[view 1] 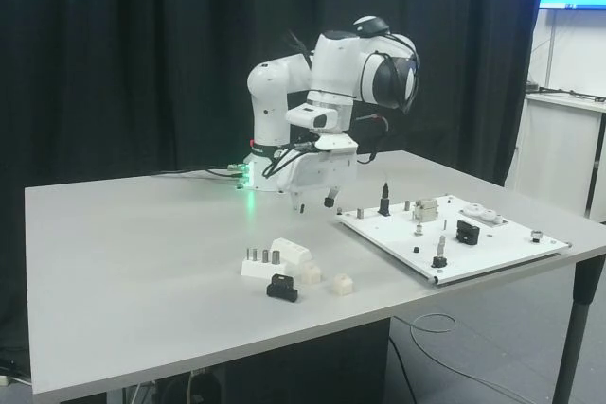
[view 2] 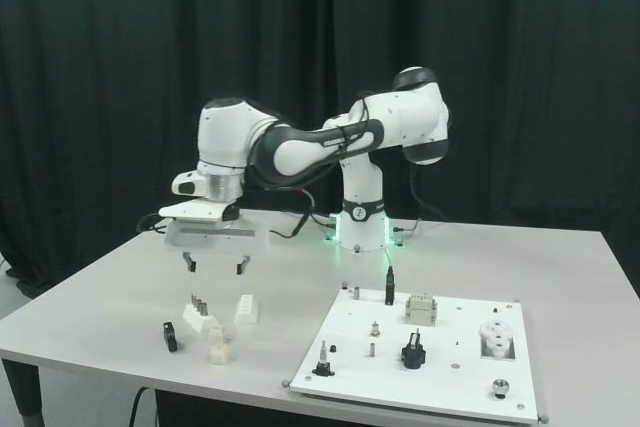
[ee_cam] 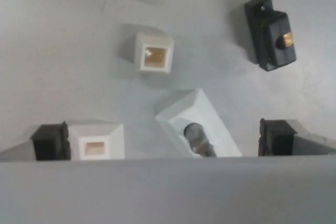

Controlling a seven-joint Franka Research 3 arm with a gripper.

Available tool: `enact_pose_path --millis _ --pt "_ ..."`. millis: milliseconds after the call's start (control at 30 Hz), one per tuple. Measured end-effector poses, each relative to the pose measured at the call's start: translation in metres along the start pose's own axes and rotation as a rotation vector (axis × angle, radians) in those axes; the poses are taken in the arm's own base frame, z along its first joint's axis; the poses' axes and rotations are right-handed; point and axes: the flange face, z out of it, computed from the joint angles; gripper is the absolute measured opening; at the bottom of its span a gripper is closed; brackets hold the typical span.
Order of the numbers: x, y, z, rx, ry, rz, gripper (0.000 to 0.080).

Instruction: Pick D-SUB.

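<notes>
Over the front part of the grey table point(view 1: 123, 253), the gripper point(view 2: 214, 265) hangs in the air, well clear of the surface. Its two fingers are spread wide, and there is nothing between them, nothing held. Down below sits the little cluster of parts, and there is the D-SUB point(view 1: 281, 287), the black connector, lying flat on the table at the edge of the group nearest the table's front. It is touching nothing of the tool. In the wrist view the D-SUB point(ee_cam: 270, 35) lies off to one side, near the line of one black fingertip point(ee_cam: 275, 137) but out beyond it, not in the gap. What sits between the fingertips there is a long white block point(ee_cam: 197, 121) with a grey pin in it. A small white cube point(ee_cam: 153, 52) lies near it, apart from the D-SUB. The white board point(view 1: 492, 248) with its fittings lies well off to the side.
</notes>
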Motion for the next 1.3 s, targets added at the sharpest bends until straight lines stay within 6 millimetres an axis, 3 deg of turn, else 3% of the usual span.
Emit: enact_pose_path --millis 500,1000,1300 --pt "0.038 0.022 0.002 0.052 -0.054 0.012 0.08" --pt "0.049 0.027 0.007 0.069 -0.066 0.004 0.08" --pt "0.051 0.025 0.009 0.066 -0.063 -0.107 0.08"
